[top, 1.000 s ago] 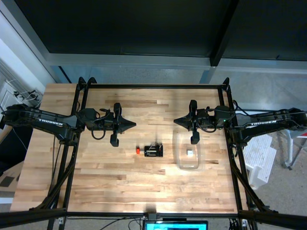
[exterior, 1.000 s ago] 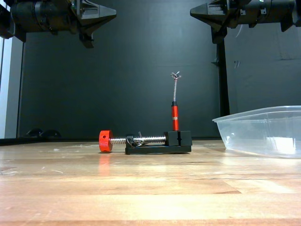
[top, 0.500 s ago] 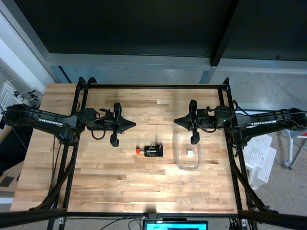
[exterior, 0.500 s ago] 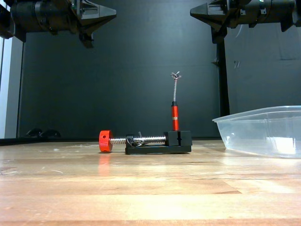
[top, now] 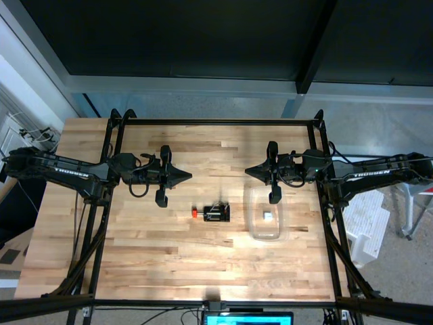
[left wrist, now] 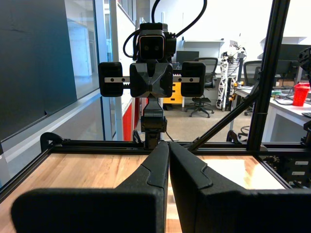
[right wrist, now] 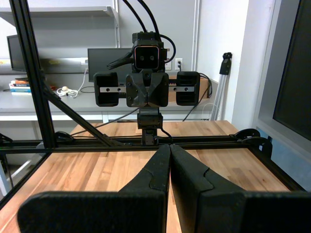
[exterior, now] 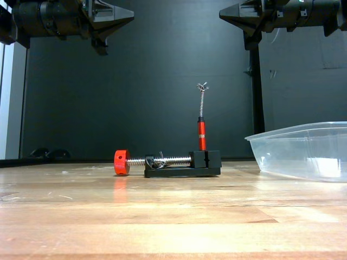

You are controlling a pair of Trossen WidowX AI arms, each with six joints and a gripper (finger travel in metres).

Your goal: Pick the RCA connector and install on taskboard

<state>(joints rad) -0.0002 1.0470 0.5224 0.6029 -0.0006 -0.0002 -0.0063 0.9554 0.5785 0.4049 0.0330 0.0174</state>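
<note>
While the taskboard [top: 217, 214] sits between them, left gripper [top: 189, 176] and right gripper [top: 247, 171] hover closed.

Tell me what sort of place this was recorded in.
Probably a robotics lab in an office-like workspace: a wooden table sits inside a black frame, with office chairs and a monitor beyond it. The left gripper and right gripper hang shut above the table, facing each other.

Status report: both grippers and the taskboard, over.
Left gripper shut, raised left of centre. Right gripper shut, raised near clear plastic tray holding a small pale piece. Small black rectangular taskboard with red stub on table between them, untouched.
</note>
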